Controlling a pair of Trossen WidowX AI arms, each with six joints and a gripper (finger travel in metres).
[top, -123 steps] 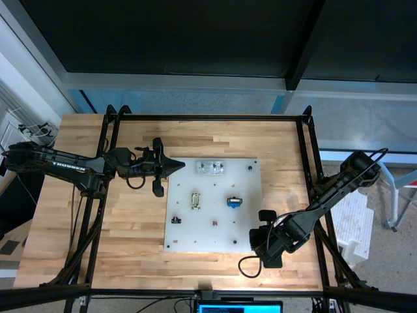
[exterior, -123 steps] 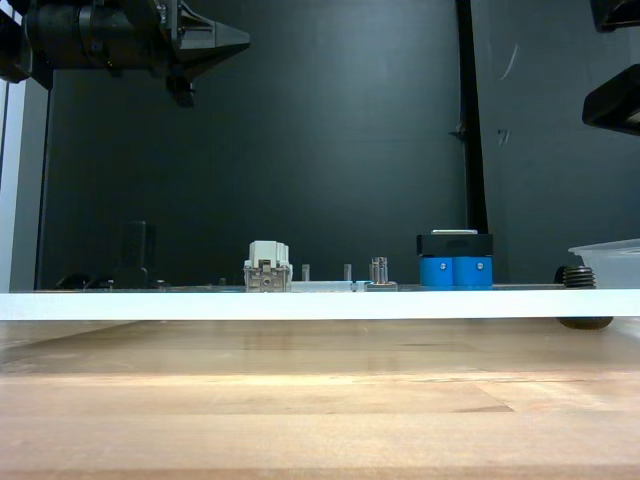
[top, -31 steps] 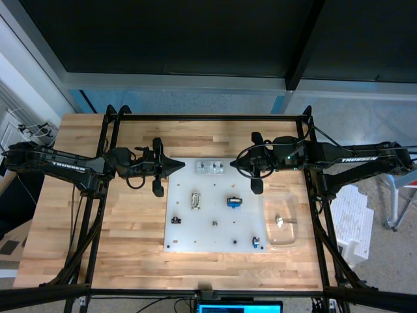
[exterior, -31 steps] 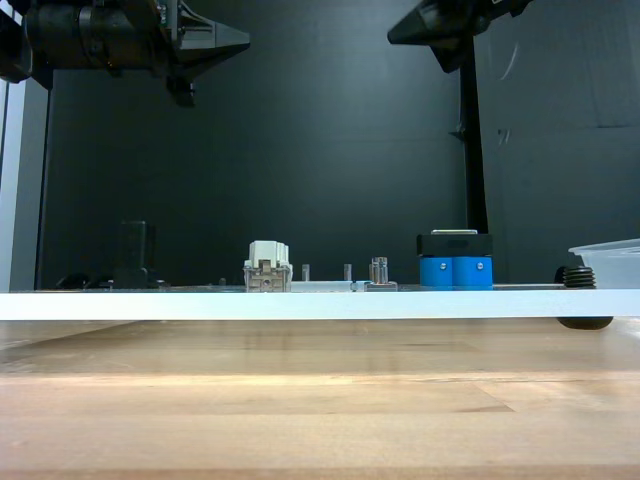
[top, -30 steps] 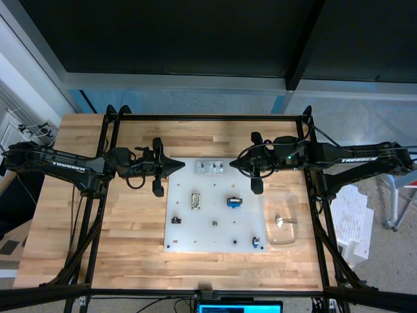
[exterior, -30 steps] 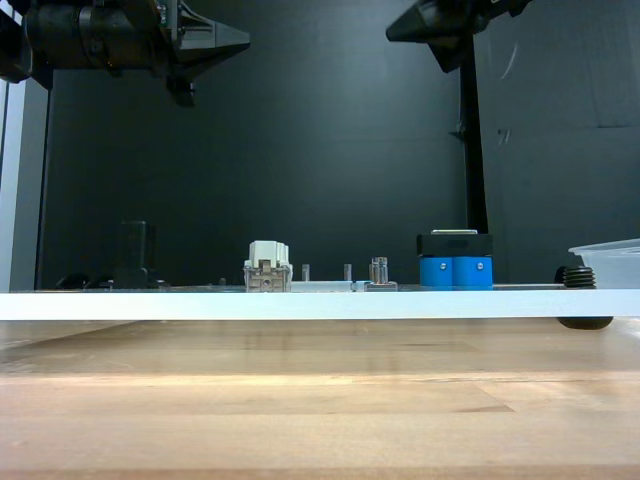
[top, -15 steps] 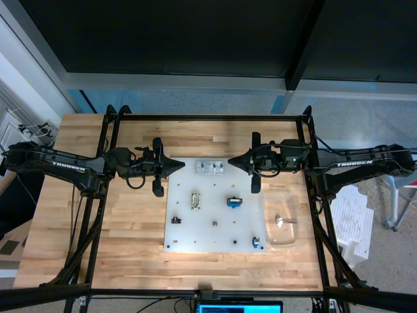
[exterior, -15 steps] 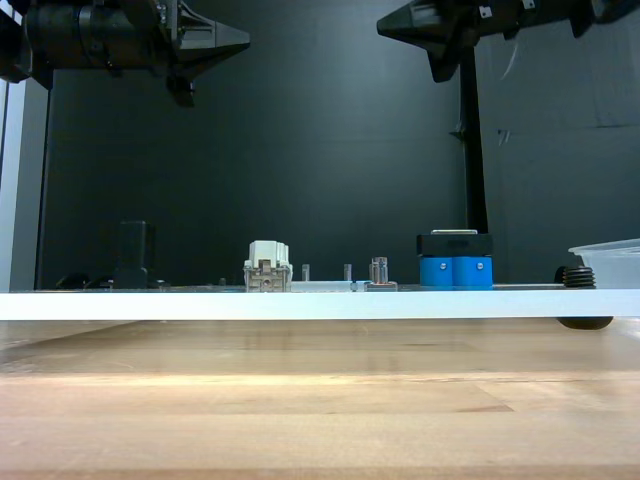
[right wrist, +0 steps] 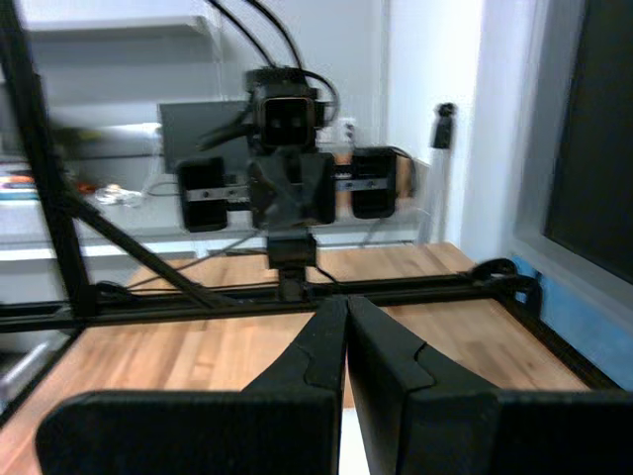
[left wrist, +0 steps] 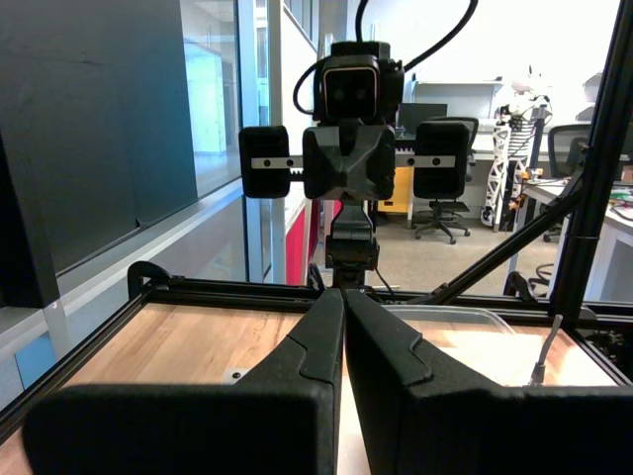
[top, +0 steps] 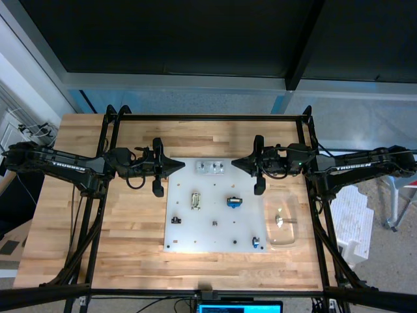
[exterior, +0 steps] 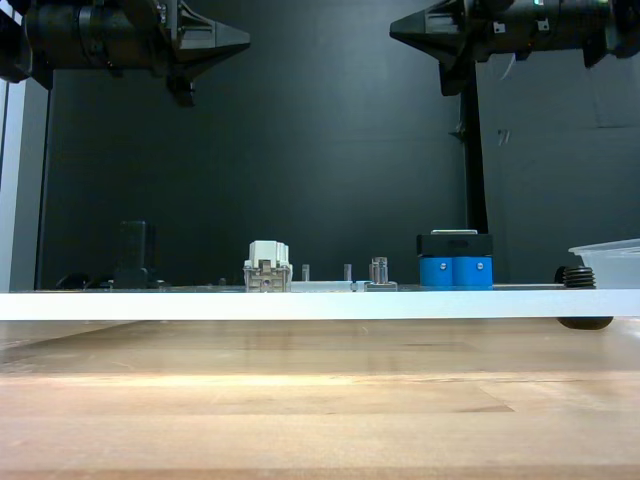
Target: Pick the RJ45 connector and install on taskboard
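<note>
You're reading TROSSEN along the left arm (top: 65,166). Both arms are reaching level, high above the board's (top: 195,228) far edge, tips facing. Left gripper (top: 182,166) and right gripper (top: 234,161) are each pressing their jaws together. You can't tell whether the connector is sitting in the jack (top: 257,243) or the tray (top: 291,242).

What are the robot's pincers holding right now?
Nothing. The left pincer and the right pincer are both shut on nothing. They hang high over the far end of the board, pointing at each other.
</note>
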